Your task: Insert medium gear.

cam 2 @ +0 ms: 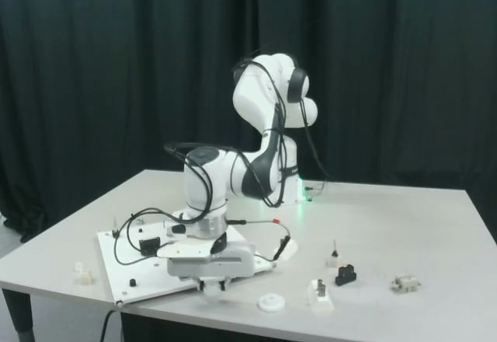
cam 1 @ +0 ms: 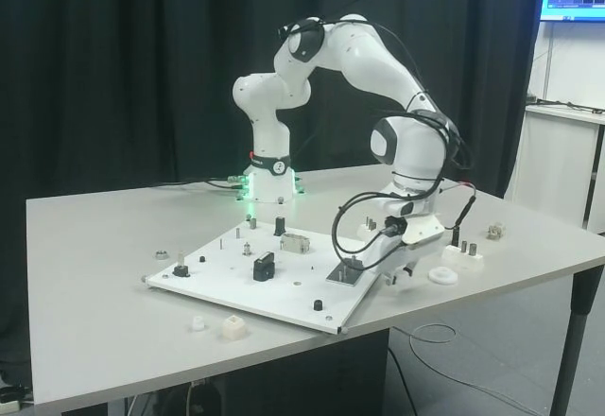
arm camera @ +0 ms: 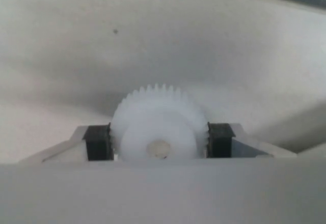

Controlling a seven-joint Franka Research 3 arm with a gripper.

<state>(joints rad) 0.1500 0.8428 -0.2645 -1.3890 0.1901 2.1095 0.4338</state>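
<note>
wrist view: the gripper (arm camera: 159, 141) has its two black fingers (arm camera: 98, 142) closed against opposite sides of a white toothed plastic medium gear (arm camera: 158, 130), which sits between them with its centre hole facing the camera.

first room view: the gripper (cam 1: 402, 274) hangs low over the grey table (cam 1: 95, 246), just beside the edge of the white assembly board (cam 1: 227, 288).

second room view: the gripper (cam 2: 213, 284) is at the board's near edge; a separate white round gear (cam 2: 271, 302) lies on the table near the fingers.

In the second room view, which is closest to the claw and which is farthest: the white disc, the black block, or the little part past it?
1. The white disc, on the table right beside the claw.
2. The black block, farther along the table.
3. The little part, beyond the block, farthest.
</note>
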